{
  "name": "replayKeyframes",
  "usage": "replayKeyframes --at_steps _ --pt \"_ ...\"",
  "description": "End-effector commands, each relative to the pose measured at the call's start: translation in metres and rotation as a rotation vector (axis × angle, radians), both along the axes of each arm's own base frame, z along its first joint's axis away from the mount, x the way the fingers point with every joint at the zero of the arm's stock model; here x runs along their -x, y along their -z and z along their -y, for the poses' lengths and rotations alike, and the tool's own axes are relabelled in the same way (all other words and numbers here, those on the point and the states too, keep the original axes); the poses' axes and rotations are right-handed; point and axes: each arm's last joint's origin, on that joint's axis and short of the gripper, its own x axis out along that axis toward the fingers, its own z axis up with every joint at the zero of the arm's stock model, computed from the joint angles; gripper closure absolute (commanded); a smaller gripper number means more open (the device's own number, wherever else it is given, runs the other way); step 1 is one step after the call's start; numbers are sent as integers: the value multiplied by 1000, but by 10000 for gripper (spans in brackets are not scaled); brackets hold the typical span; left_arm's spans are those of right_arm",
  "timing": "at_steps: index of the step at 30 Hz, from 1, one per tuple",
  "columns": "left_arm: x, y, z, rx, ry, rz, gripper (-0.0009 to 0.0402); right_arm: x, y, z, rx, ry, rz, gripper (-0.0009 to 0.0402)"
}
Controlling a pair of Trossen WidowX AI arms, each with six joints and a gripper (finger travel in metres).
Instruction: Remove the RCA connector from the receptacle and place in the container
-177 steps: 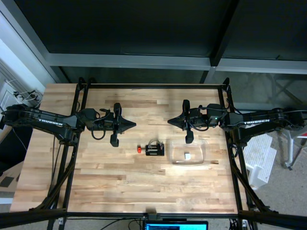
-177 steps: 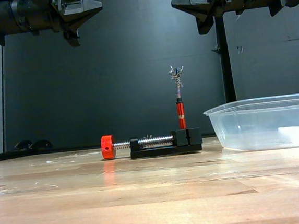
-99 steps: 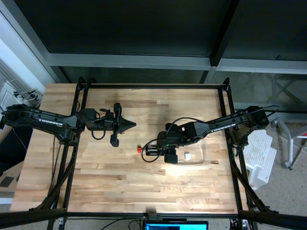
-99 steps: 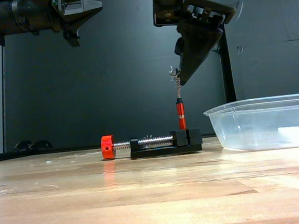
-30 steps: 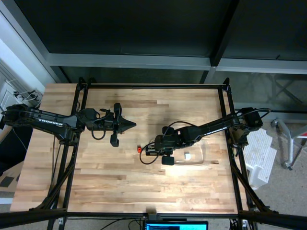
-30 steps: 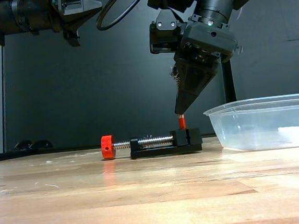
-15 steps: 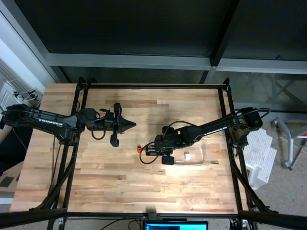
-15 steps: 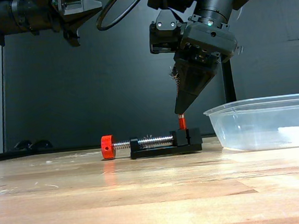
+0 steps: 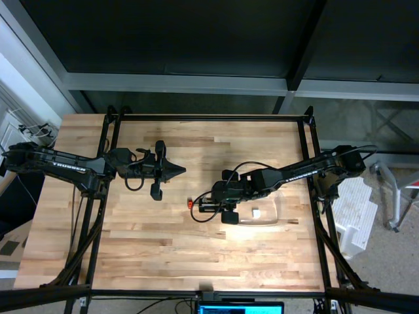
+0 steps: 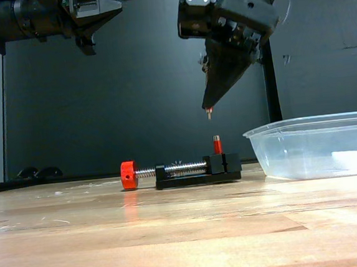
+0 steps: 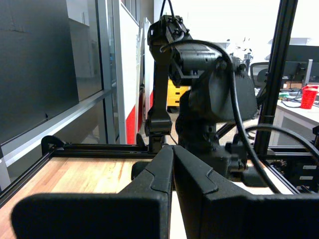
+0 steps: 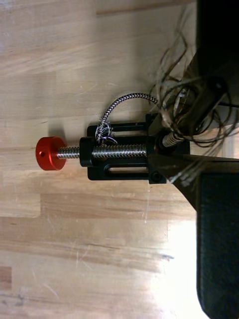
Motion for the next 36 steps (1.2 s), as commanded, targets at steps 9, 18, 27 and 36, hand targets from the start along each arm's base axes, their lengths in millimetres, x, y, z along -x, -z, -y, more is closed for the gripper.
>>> replayKeyframes --at_steps 9,18,27,36 --pt "0 0 0 0 0 0 393 13 -33 2 -14 1 79 391" --pt "0 0 0 0 0 0 393 17 -38 2 -15 0 84 391" --pt "0 0 0 0 0 0 393 31 -37 -8 -6 -9 46 391" --pt "0 0 0 0 0 0 393 56 -20 -14 -13 10 -20 391"
